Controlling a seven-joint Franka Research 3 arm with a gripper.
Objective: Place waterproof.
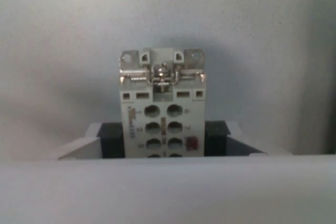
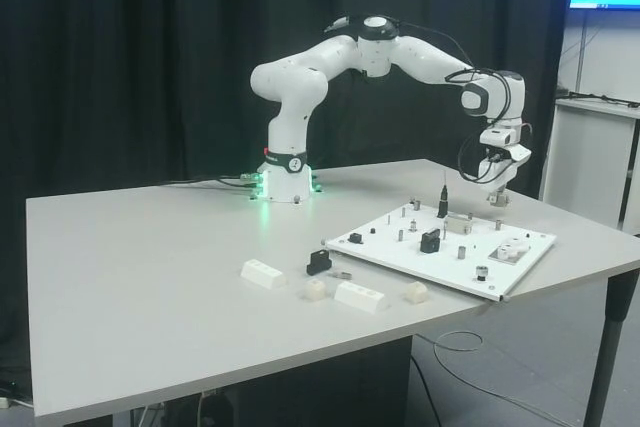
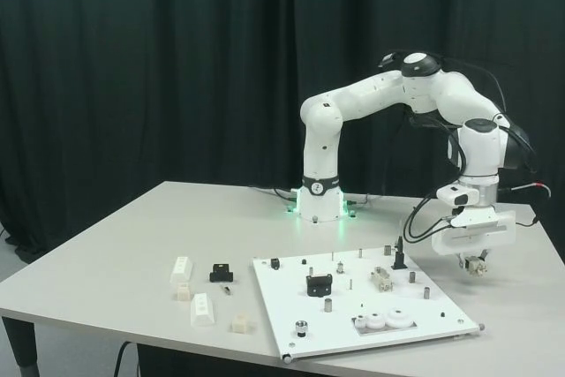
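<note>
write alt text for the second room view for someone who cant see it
A white robot arm bolted on a grey table reaches down past the far edge of a white assembly board, its tool holding a small pale connector block above the table. Small white blocks and a black clip lie beside the board, before a black curtain.
</note>
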